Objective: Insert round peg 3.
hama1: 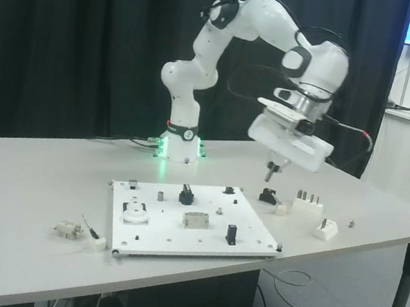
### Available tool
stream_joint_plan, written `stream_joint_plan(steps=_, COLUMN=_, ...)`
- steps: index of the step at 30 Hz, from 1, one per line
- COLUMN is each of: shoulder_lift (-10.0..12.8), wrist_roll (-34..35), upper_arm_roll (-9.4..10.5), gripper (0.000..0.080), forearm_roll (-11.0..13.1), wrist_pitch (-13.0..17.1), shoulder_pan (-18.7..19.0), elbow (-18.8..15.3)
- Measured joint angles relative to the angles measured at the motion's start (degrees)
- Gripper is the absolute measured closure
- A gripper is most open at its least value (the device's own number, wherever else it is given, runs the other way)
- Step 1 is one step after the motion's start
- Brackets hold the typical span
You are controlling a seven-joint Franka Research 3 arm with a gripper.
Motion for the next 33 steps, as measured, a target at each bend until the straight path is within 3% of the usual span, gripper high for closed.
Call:
stream_joint_plan(steps=6, shoulder_lift=-2.5, wrist_roll=-4.0, upper_arm_roll=4.69, gripper=0.0693, forearm_roll=-2.6, wrist_pitch=0.3, shoulder_pan=-7.5, elbow=-1.9)
stream_joint_plan(steps=10, shoulder_lift=-3.7, wrist_roll=-7.1, upper_arm_roll=6.58, gripper=0.0693, forearm_roll=-2.9, wrist_pitch=1.1, shoulder_pan=-11.6, elbow=-3.0)
stream_joint_plan(steps=18, shoulder_lift=-4.7, wrist_roll=-15.7, upper_arm_roll=6.94, gripper=0.0693, forearm_roll=-2.9, wrist_pitch=4.4, shoulder_pan=-16.9, elbow=-5.3)
stream_joint_plan(steps=27, shoulder_lift=-4.9, wrist_roll=-28.2, upper_arm_roll=6.85, gripper=0.0693, forearm_roll=-2.4, wrist_pitch=10.1, shoulder_pan=-21.8, elbow=-7.7)
stream_joint_plan(steps=33, shoulder_lift=-4.8, wrist_roll=-42.8, upper_arm_roll=6.83, gripper=0.0693, forearm_roll=0.0, wrist_pitch=14.8, shoulder_pan=-24.7, elbow=-9.0)
